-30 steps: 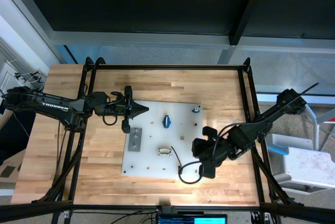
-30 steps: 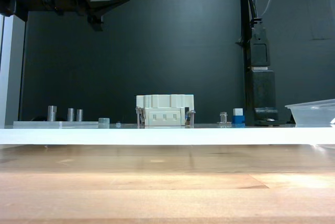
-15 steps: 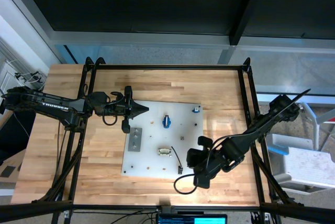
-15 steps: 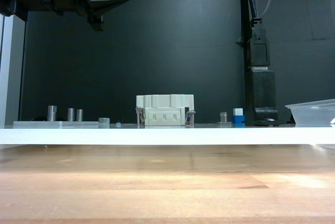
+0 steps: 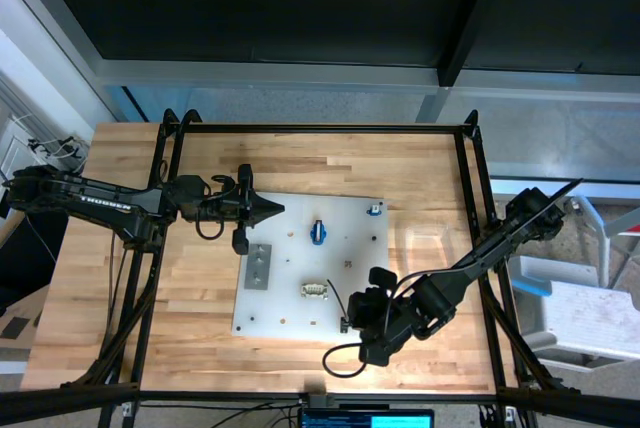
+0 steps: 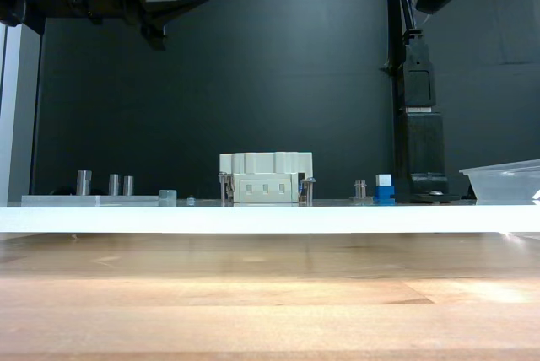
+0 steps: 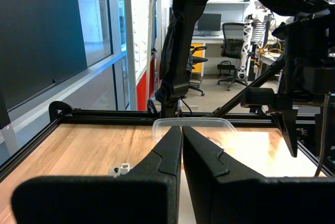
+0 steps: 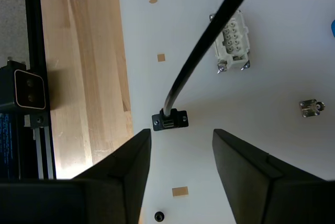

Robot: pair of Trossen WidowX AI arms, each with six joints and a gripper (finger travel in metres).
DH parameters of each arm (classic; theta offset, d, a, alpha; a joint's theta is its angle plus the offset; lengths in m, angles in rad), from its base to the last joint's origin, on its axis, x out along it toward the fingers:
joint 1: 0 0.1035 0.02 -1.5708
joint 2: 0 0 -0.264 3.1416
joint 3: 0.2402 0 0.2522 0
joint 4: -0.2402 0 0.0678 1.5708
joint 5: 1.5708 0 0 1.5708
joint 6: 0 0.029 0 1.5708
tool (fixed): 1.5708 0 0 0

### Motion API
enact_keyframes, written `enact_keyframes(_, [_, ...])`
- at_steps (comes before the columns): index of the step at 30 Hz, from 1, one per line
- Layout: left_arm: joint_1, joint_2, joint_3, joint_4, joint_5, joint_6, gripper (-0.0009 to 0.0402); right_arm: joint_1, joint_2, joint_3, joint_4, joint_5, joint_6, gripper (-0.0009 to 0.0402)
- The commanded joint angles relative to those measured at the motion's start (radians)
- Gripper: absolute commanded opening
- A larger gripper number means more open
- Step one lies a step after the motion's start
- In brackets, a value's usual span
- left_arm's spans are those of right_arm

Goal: Remove the USB connector from the USB hub and place in the container

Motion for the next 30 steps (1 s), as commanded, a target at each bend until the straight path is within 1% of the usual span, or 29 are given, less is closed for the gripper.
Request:
enact_keyframes(1, [0.0, 0.0, 0.0, 0.0, 0.0, 0.0, 0.0001, 0.0, 0.011, -0.002, 0.009, 0.006, -0.015, 0.0179])
enact_keyframes(13, [0.0, 0.0, 0.0, 0.0, 0.0, 0.0, 0.0001, -0.008, 0.071, -0.005, 0.068, 0.003, -0.044, 0.0165])
enact_keyframes(22, [0.0, 0.0, 0.0, 0.0, 0.0, 0.0, 0.0001, -0.023, 0.103, -0.005, 0.089, -0.004, -0.065, 0.0165])
enact_keyframes(24, [0.0, 0.0, 0.0, 0.0, 0.0, 0.0, 0.0001, -0.025, 0.11, -0.006, 0.09, -0.01, -0.072, 0.0165])
enact_keyframes(27, [0.0, 0.0, 0.0, 0.0, 0.0, 0.0, 0.0001, -0.031, 0.121, -0.006, 0.09, -0.029, -0.076, 0.0165])
enact_keyframes(30, [0.0, 0.0, 0.0, 0.0, 0.0, 0.0, 0.0001, -0.032, 0.123, -0.007, 0.088, -0.03, -0.077, 0.0165])
